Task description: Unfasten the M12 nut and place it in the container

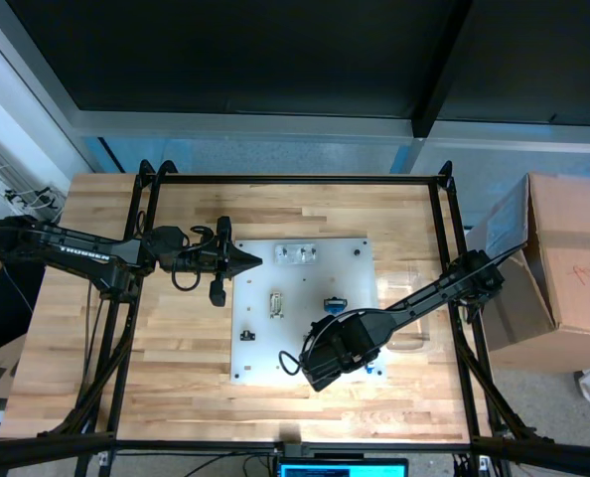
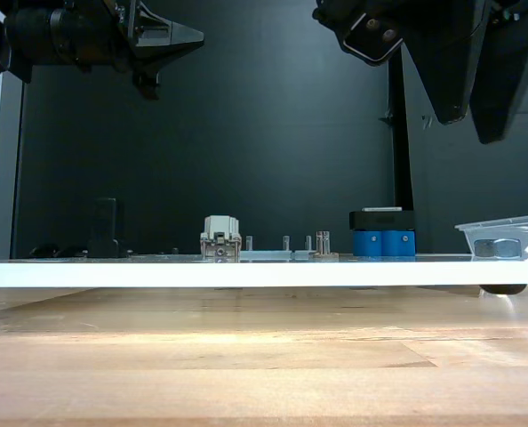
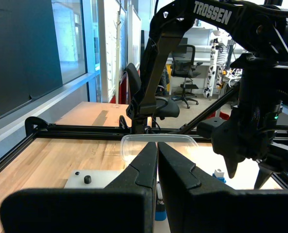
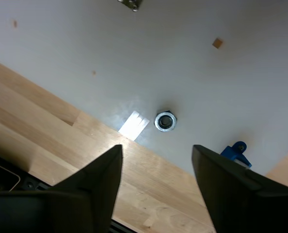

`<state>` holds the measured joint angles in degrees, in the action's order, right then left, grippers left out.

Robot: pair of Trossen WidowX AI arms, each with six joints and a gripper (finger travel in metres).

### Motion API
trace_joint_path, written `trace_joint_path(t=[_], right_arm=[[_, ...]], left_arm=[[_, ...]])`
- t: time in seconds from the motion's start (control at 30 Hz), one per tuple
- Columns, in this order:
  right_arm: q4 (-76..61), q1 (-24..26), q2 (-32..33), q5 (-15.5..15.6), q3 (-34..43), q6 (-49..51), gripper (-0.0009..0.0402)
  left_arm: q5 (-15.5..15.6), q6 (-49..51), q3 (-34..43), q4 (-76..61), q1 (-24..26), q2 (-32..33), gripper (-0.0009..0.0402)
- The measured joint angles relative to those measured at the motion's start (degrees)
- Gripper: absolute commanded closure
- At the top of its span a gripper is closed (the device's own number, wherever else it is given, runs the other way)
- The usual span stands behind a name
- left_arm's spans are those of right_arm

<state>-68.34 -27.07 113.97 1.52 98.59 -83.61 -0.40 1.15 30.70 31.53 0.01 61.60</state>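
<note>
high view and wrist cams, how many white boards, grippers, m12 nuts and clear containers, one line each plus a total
white board: 1
grippers: 2 (left gripper shut, over the board's far left edge; right gripper open, over its near right edge)
M12 nut: 1, on its stud, not held
clear container: 1, beside the board's right edge
total: 5
</note>
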Motion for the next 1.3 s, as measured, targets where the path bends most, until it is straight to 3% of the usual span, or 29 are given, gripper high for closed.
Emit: trace_joint_path(t=[0.17, 0.4, 0.93, 1.3], right_arm=[[0.3, -0.3, 0.0, 0.0, -1.9, -2.4, 0.0129], [6.2, -0.3, 0.0, 0.0, -6.8, -4.4, 0.0138], [11.3, -0.3, 2.0, 0.7, -10.8, -5.4, 0.0194], [12.1, -0.1, 2.0, 0.6, -11.1, -5.5, 0.0279]], left_arm=[[0.0, 0.0, 0.0, 0.0, 0.0, 0.0, 0.0393], [0.0, 0.0, 0.0, 0.0, 0.0, 0.0, 0.0393], [0.0, 0.0, 0.0, 0.0, 0.0, 0.0, 0.0393], [0.0, 0.0, 0.0, 0.0, 0.0, 0.0, 0.0393]])
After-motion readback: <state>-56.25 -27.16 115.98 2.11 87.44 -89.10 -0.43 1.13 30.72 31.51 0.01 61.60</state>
